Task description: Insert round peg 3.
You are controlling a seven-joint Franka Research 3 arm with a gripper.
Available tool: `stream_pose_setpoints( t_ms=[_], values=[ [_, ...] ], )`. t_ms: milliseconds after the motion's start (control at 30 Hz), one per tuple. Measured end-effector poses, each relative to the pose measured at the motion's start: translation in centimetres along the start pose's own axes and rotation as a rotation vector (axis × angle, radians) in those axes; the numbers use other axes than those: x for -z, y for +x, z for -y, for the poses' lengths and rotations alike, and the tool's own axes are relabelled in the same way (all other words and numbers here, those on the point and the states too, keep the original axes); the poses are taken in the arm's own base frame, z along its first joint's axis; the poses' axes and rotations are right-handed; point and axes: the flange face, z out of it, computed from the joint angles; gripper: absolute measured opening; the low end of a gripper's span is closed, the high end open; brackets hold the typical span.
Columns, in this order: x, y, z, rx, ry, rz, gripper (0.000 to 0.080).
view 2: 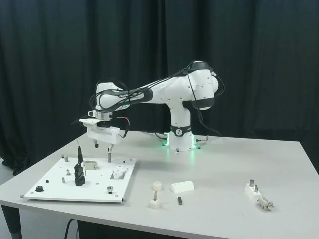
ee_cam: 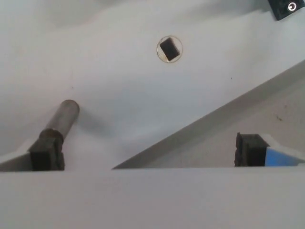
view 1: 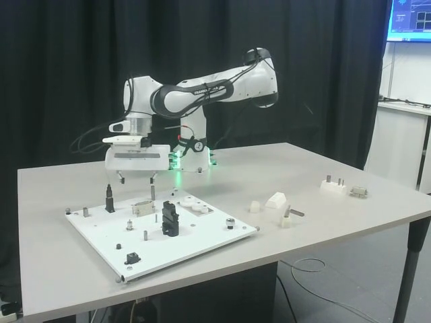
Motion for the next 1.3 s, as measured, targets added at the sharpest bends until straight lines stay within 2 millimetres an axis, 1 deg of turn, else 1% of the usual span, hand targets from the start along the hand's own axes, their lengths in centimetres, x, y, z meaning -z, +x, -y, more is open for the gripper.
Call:
stream_pose_setpoints(
  t_ms=[367, 800, 1300],
  values=[
    [-0.8, -0.2, 0.1, -0.004, 0.009, 0.003, 0.08],
    [-0.7, 0.0, 0.0, 0.003, 0.012, -0.012, 0.08],
    [-1.5, 0.2, 0.9, 0.004, 0.052, -0.028, 0.08]
  ],
)
